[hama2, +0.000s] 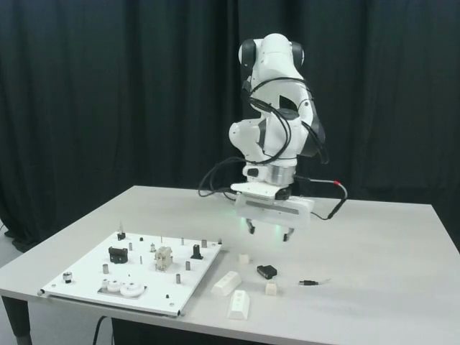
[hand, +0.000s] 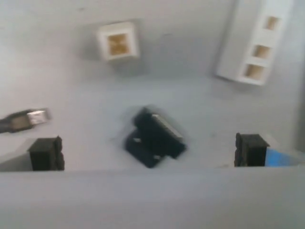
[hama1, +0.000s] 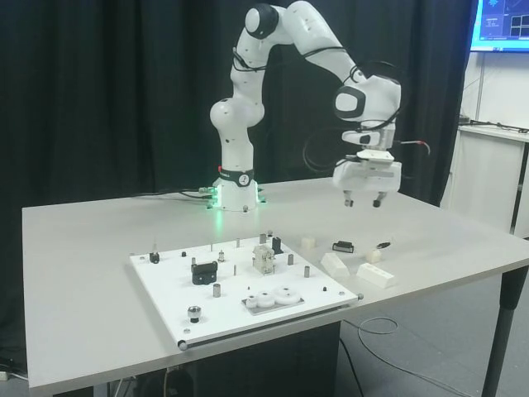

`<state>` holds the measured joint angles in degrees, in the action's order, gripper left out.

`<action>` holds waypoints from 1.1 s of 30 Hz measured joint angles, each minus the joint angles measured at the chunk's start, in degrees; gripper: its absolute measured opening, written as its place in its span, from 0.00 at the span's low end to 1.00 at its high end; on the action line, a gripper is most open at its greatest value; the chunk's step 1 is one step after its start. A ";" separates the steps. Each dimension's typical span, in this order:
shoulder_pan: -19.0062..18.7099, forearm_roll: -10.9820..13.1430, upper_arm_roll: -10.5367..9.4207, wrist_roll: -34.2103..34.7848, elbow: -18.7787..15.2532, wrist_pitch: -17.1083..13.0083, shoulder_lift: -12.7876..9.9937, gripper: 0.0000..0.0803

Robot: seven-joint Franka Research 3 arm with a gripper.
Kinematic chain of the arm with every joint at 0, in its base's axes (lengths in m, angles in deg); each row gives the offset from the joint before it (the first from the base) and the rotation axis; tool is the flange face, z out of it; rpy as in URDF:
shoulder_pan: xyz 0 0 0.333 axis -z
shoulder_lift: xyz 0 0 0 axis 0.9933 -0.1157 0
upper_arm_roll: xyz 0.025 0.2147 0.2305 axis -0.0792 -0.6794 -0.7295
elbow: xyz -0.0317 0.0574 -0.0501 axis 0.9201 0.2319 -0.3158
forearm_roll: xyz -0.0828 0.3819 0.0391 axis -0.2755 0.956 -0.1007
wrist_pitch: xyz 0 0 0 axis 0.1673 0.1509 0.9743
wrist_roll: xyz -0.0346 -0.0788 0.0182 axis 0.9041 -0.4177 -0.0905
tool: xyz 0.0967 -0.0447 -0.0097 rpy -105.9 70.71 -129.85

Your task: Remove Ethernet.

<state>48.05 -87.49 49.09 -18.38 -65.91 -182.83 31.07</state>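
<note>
I see the white arm (hama1: 285, 50) holding the end effector (hama1: 364, 201) in the air above the grey table (hama1: 83, 248), with both black fingertips spread wide apart and gripping nothing.

Below it on the bare table lies a small black connector block (hand: 155, 138), boxy, matte, with a pale strip along one edge. Whether this is the Ethernet part I cannot tell. It also appears in the first room view (hama1: 343, 246) and the second room view (hama2: 267, 271), clear of the fingers.

Near it rest a small white square socket block (hand: 118, 40) with a recessed centre and a long white strip with three square recesses (hand: 257, 43). A loose cable plug (hand: 35, 117) with a metallic tip lies just beside the connector block; the second room view shows it as a thin dark lead (hama2: 309, 282) on the table.

The room views add what the wrist view does not: a flat white assembly board (hama1: 165, 298) set apart from the end effector, carrying short upright pegs, a black fixture (hama1: 203, 271) and two white gears (hama1: 277, 298). A green light glows at the arm's base (hama1: 235, 194).
</note>
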 joint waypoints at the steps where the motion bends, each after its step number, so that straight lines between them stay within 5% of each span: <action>1: 0.44 -0.53 0.00 -0.02 -0.01 0.58 0.29 1.00; 14: 7.55 -6.34 -0.01 -2.49 -0.56 6.76 4.28 1.00; 33: 22.60 -8.38 0.03 -17.25 -2.85 6.49 6.09 1.00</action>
<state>70.65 -95.87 49.13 -35.62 -68.76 -176.34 37.16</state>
